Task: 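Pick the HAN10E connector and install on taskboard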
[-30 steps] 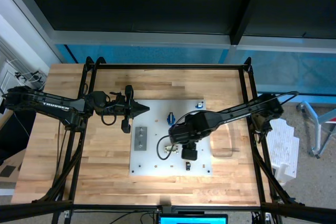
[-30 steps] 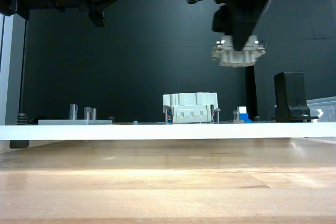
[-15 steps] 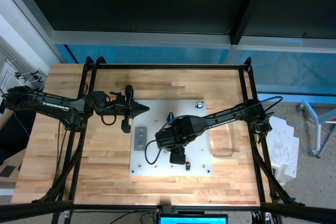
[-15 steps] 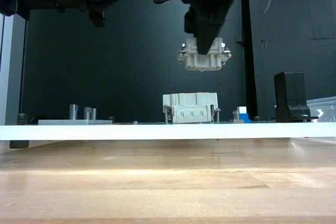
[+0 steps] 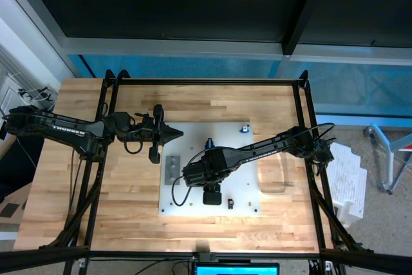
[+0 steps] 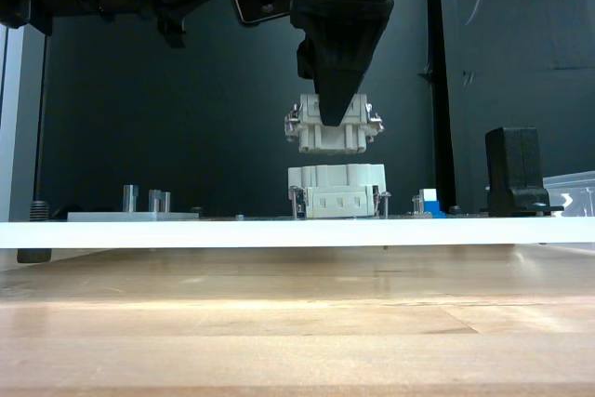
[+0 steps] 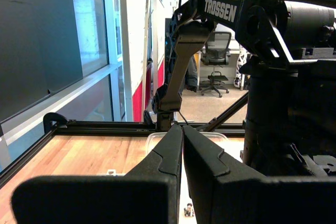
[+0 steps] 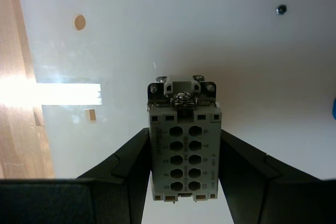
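Right gripper (image 6: 333, 116) clamps plug (image 6: 333, 134) by long sides, hole face up, leaving underside free to mate; plug hangs just above matching socket (image 6: 336, 191) on board (image 6: 186, 231), not touching; judge alignment close, then lower straight. Left gripper (image 5: 172, 133) parked high over board's far left corner, fingers pressed together, empty, out of your way.

Small gap between HAN10E connector (image 6: 316, 138) in right hand (image 6: 333, 114) and socket (image 6: 337, 191); left hand (image 5: 174, 133) aside.
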Robot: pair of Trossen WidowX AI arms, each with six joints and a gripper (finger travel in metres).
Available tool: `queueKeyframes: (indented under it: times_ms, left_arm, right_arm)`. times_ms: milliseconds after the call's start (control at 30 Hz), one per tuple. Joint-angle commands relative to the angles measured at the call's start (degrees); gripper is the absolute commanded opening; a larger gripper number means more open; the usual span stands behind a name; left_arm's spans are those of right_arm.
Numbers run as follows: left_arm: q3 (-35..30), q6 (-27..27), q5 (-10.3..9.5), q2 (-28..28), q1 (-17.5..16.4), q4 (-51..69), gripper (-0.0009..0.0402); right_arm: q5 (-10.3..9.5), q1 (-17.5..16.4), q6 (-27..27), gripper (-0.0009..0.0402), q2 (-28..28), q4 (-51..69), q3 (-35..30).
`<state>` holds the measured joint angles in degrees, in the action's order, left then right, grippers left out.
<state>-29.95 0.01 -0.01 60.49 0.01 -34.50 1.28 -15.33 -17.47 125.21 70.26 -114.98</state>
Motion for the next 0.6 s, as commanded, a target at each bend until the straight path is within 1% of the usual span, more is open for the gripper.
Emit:
queueKeyframes:
  times_ms: [33, 200, 300, 600]
  left_arm:
    - [0.0, 0.0, 0.0, 0.0, 0.0, 0.0, 0.0001]
    - [0.0, 0.0, 0.0, 0.0, 0.0, 0.0, 0.0001]
    - [0.0, 0.0, 0.0, 0.0, 0.0, 0.0, 0.0001]
    - [0.0, 0.0, 0.0, 0.0, 0.0, 0.0, 0.0001]
  right_arm:
    - [0.22, 0.0, 0.0, 0.0009, -0.1, -0.1, 0.1]
    - [0.22, 0.0, 0.5, 0.0009, -0.1, 0.0, 0.2]
    - [0.66, 0.0, 0.7, 0.0009, -0.1, -0.1, 0.7]
    - [0.57, 0.0, 1.5, 0.0009, -0.1, -1.0, 1.4]
